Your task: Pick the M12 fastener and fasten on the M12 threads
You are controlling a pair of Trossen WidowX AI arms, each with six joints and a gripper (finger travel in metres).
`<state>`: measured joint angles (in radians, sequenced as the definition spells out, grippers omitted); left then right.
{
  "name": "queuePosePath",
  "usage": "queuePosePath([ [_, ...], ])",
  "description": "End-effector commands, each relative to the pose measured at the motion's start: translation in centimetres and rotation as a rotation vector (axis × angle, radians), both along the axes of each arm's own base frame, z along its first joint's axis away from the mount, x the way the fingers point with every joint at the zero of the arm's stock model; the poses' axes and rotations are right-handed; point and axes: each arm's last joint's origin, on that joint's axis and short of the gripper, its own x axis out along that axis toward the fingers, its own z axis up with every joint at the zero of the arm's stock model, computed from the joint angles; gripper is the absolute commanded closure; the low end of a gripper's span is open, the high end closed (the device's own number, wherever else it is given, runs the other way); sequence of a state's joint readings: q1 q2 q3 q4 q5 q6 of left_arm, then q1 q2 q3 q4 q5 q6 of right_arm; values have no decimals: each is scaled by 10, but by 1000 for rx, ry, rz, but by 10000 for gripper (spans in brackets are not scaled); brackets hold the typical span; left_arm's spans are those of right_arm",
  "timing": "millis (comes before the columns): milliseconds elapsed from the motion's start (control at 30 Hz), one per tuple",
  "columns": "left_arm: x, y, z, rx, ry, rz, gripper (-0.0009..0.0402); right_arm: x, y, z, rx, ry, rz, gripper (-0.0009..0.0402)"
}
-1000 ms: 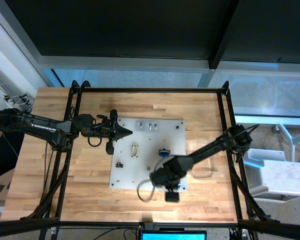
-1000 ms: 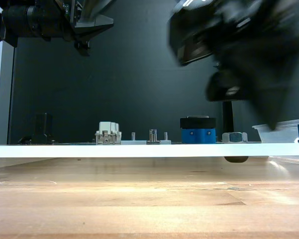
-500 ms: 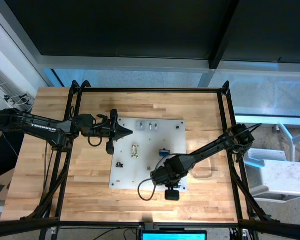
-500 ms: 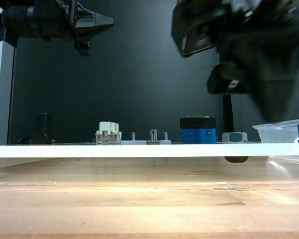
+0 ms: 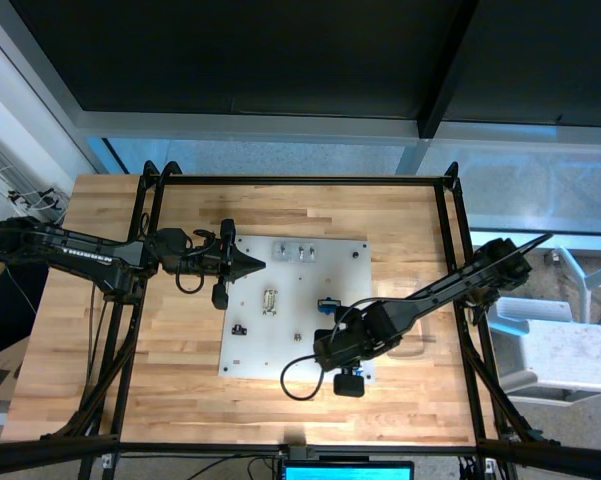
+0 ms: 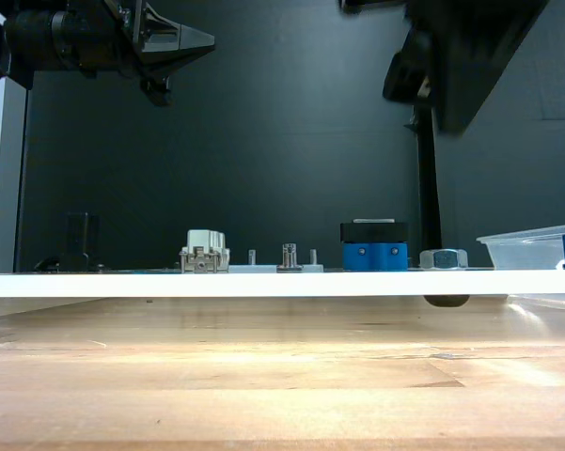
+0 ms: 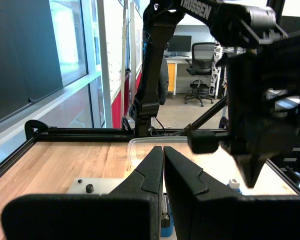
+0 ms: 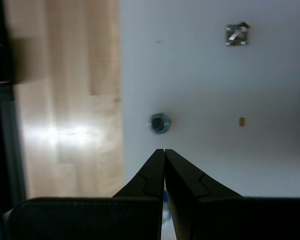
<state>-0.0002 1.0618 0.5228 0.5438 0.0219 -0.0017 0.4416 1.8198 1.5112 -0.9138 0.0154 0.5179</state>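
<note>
The small silver M12 nut (image 8: 160,123) stands on the white board (image 8: 199,80) near its edge, showing a dark centre. In the low view the nut (image 6: 443,258) sits at board level with no ribs showing under it, so it appears run down on its stud, left of the clear tray (image 6: 531,249). My right gripper (image 8: 164,151) is shut with nothing between its fingers and hangs well above the nut (image 6: 448,122). In the high view the right gripper (image 5: 325,355) hovers over the board's near right part and hides the nut. My left gripper (image 5: 258,265) is shut, parked high at the board's far left edge.
A blue-capped block (image 6: 373,249) stands just left of the nut. A pale connector (image 6: 204,254) and small posts (image 6: 289,256) sit mid-board. The clear tray (image 5: 410,345) lies on the wood right of the board. A small metal fitting (image 8: 237,35) shows in the right wrist view.
The right arm has risen and drawn back to the right; in the low view its gripper has lifted clear of the nut. The nut and the left arm have stayed put.
</note>
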Motion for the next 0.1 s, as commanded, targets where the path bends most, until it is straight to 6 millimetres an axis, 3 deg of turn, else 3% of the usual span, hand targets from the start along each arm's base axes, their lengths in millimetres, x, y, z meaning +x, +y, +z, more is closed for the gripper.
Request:
queuePosePath([
  [33,0,0,0,0,0,0,393,-4,-2,11,8,-28,0,393],
  [100,0,0,0,0,0,0,393,-7,-4,16,14,-41,1,393],
])
